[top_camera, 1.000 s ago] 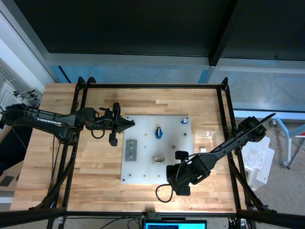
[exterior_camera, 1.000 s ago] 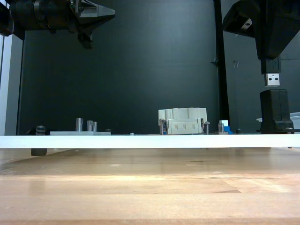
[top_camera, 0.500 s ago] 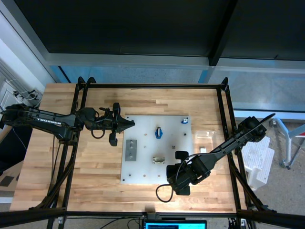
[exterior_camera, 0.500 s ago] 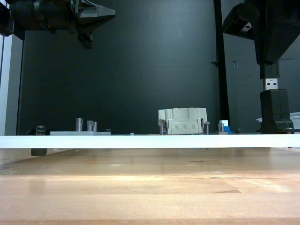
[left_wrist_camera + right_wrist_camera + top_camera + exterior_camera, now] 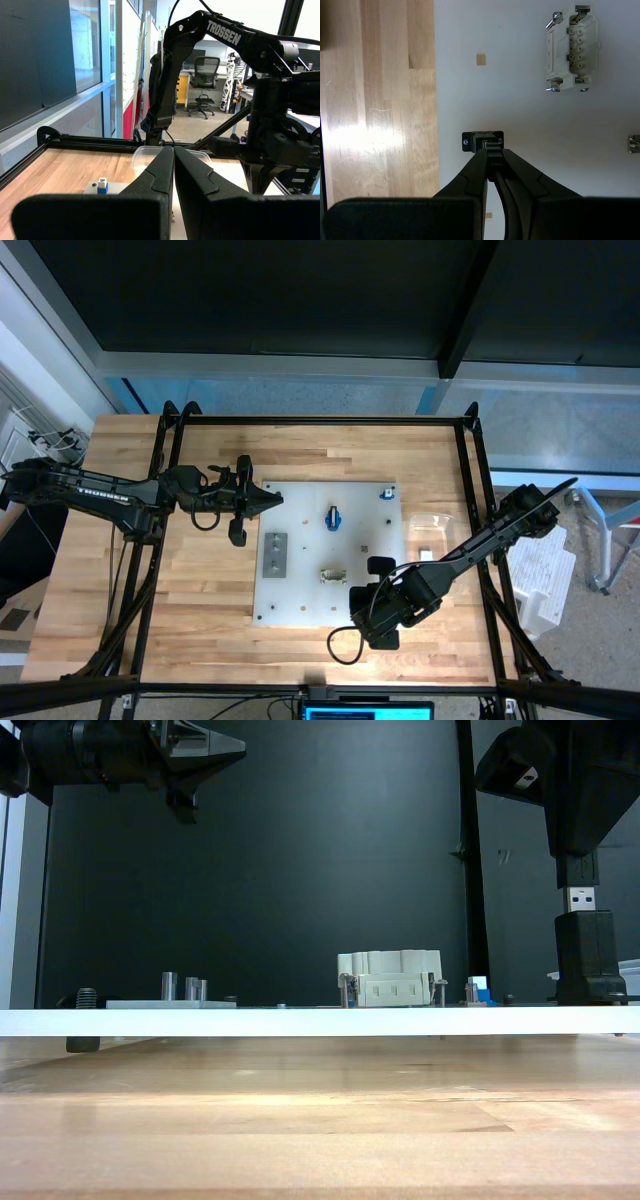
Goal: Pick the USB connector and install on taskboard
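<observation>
right hand (image 5: 577,870) is clamped on black USB connector with silver plug (image 5: 580,900), long axis vertical, tip held directly above black socket block (image 5: 590,960) at white square taskboard (image 5: 300,1022) near-right corner; straight descent judged next; left hand (image 5: 262,500) parked well apart, closed, empty

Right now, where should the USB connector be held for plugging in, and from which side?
By its black body, from above, as the right gripper holds it: the USB connector's metal plug points straight down over the black socket and must be free. The left gripper hangs shut above the taskboard's left edge.
</observation>
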Robot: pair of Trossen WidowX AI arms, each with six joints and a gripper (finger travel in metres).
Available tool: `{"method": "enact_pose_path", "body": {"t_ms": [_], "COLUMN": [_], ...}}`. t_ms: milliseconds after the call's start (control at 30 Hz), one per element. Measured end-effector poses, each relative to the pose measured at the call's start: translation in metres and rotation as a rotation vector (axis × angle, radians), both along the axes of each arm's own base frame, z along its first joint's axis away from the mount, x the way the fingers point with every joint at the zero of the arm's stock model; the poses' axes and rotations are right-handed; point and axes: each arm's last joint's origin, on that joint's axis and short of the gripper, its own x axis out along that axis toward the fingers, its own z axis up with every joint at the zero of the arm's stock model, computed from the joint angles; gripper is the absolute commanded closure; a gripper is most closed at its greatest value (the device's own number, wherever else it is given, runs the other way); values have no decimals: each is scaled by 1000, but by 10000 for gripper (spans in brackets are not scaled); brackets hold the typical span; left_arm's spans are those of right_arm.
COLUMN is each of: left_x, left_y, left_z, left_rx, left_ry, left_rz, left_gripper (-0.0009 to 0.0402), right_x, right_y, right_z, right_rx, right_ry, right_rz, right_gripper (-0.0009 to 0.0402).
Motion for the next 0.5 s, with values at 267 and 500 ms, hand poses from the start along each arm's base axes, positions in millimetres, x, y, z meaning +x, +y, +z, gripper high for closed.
{"method": "enact_pose_path", "body": {"t_ms": [267,500], "left_x": [0,0], "left_y": [0,0], "left_z": [0,0], "left_rx": [0,0], "left_ry": [0,0], "left_rz": [0,0], "left_gripper": [393,393], "right_x": [0,0], "right_y": [1,1], "right_z": [-1,-3], "right_rx": [6,6], "right_ry": [2,0], "right_rz": [7,12], "right_gripper": [393,393]}}
